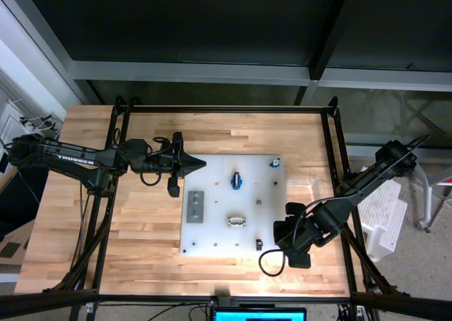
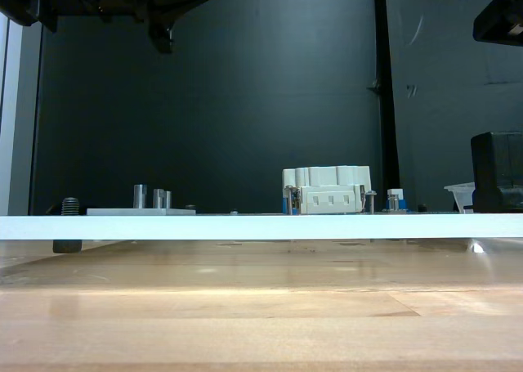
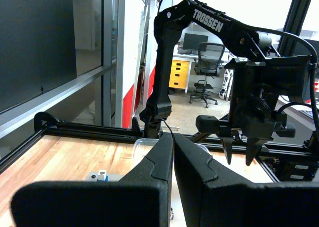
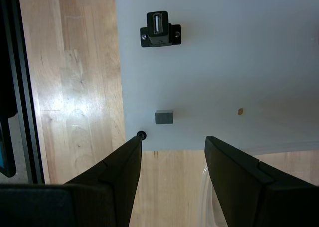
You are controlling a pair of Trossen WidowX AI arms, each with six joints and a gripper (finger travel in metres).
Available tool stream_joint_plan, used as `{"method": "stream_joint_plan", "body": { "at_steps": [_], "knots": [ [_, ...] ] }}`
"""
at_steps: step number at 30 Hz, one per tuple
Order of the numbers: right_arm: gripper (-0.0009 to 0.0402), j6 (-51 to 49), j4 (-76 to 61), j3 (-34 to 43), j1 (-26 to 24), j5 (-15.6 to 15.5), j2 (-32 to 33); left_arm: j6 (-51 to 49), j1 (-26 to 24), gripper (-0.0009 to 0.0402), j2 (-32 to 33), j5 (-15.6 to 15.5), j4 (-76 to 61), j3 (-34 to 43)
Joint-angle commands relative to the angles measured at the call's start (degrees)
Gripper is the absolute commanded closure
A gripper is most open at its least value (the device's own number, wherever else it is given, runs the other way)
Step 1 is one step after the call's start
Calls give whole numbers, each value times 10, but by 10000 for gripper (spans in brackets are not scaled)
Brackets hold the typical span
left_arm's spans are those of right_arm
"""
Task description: Pick the 16mm bar and install on taskboard
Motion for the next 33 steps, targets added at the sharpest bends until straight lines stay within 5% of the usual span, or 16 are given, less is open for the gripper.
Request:
{"method": "stream_joint_plan", "body": {
  "at_steps": [1,9,14,22,33],
  "knots": [
    [223,0,0,-1,0,1,1,0,0,393,0,0,0,0],
    [239,-4,1,-3,1,17,-3,0,0,393,0,0,0,0],
    [256,-33,7,-17,-13,54,-41,0,0,393,0,0,0,0],
    [294,-120,39,-49,-93,123,-132,0,0,393,0,0,0,0],
    [391,-306,278,-130,-232,135,-263,0,0,393,0,0,0,0]
  ]
}}
